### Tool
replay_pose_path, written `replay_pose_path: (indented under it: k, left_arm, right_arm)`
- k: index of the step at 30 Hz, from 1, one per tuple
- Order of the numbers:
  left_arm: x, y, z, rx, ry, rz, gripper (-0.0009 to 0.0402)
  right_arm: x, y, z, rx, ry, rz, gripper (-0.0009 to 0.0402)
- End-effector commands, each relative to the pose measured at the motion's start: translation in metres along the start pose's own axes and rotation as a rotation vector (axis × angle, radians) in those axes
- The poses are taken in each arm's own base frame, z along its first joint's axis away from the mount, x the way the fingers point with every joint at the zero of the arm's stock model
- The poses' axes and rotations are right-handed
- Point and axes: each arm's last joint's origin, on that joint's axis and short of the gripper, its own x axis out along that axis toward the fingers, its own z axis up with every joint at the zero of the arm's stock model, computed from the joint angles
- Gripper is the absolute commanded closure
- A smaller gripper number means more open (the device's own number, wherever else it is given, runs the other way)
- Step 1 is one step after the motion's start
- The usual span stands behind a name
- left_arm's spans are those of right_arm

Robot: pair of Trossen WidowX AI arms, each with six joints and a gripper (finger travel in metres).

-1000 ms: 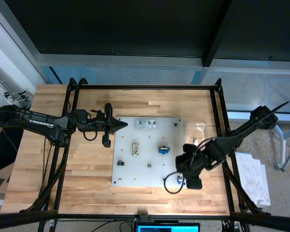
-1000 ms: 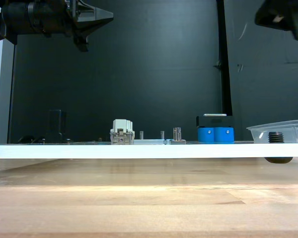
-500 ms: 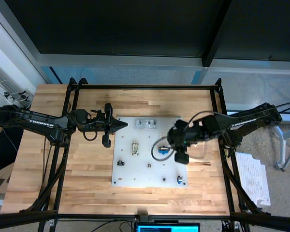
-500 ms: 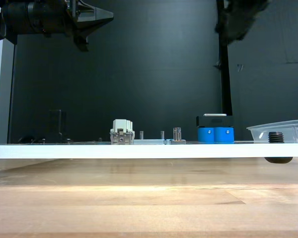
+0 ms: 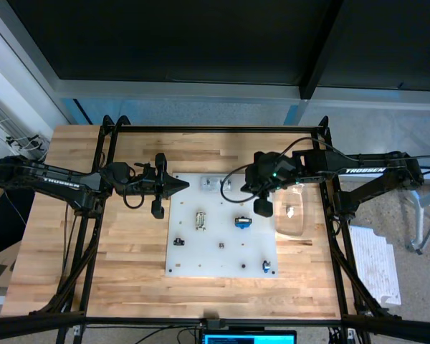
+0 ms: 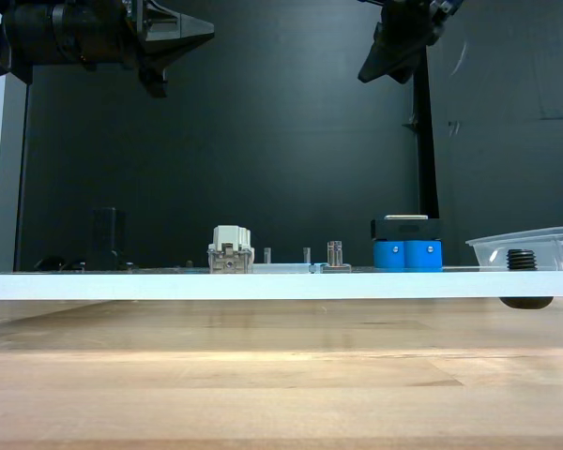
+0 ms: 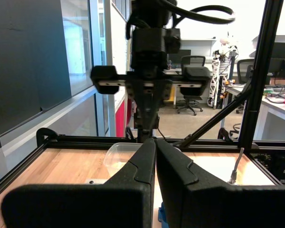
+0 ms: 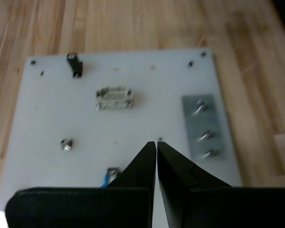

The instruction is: Pick the RJ45 connector and install on taskboard

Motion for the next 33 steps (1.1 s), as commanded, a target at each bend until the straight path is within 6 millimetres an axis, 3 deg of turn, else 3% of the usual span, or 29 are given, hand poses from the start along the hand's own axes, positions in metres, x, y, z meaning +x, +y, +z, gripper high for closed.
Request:
replay_pose_path:
  k: [1,18,33]
  left_arm:
    - [0.000,0.000,0.000,0.000,0.000,0.000,0.0393]
    - [0.000,0.000,0.000,0.000,0.000,0.000,0.0393]
    - [0.000,0.000,0.000,0.000,0.000,0.000,0.0393]
  right_arm:
    - [-0.004,-0.008,0.001,-0.005,-0.050,-0.018,0.0394]
    - [0.003,-0.021,-0.025,0.054,-0.512,0.024,0.0393]
    - [0.012,-0.020,-0.043,0.069,-0.732,0.042,0.0393]
